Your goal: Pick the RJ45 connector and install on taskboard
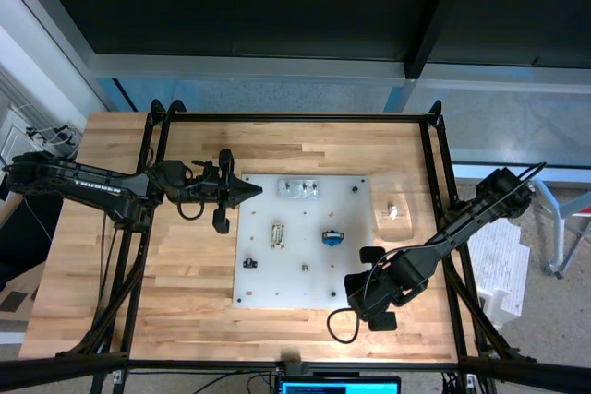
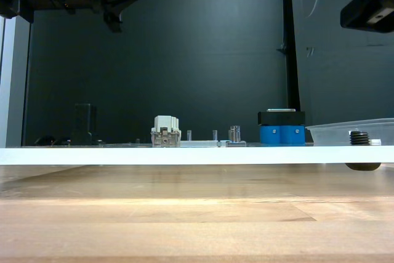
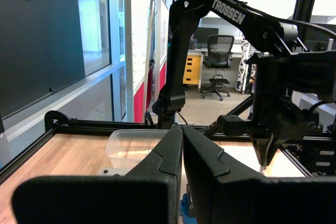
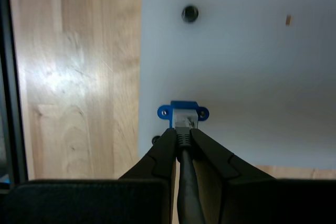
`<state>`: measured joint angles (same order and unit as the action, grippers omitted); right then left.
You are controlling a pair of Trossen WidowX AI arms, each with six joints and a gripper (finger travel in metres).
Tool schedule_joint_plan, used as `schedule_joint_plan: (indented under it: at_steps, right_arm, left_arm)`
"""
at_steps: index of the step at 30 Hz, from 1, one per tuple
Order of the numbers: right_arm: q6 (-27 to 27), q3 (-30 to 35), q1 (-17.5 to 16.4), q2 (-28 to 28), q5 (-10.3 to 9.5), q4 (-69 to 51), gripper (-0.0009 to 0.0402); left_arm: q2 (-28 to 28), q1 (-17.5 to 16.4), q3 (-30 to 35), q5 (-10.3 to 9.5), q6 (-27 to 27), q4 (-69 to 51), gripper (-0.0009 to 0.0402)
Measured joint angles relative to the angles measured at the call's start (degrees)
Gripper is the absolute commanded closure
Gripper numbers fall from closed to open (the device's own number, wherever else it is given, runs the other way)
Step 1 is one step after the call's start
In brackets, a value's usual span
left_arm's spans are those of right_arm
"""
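On a wooden table (image 1: 185, 320) lies the white taskboard (image 1: 277, 274); above its near right part the right gripper (image 4: 181, 132) clamps the RJ45 connector (image 4: 185, 121), whose long axis points straight at a blue fitting (image 4: 184, 106) on the board, while farther back the left gripper (image 3: 181, 135) hangs pinched closed, empty, well apart.

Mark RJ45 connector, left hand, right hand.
RJ45 connector (image 4: 184, 123): right wrist view, on its clear plug tip.
right hand (image 4: 182, 132): right wrist view, between fingertips gripping the connector, above the taskboard (image 4: 236, 66).
left hand (image 1: 257, 190): high view, shut fingertips, raised near taskboard's far-left corner.
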<state>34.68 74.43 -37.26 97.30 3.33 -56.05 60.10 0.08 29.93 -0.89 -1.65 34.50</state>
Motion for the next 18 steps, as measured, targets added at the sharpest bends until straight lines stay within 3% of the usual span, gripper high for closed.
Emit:
schedule_joint_plan:
  at_steps: [18]
  right_arm:
    - [-0.02, -0.52, -0.13, 0.02, 0.13, 0.00, 0.0393]
  left_arm:
    - [0.00, 0.00, 0.00, -0.02, 0.00, 0.02, 0.0393]
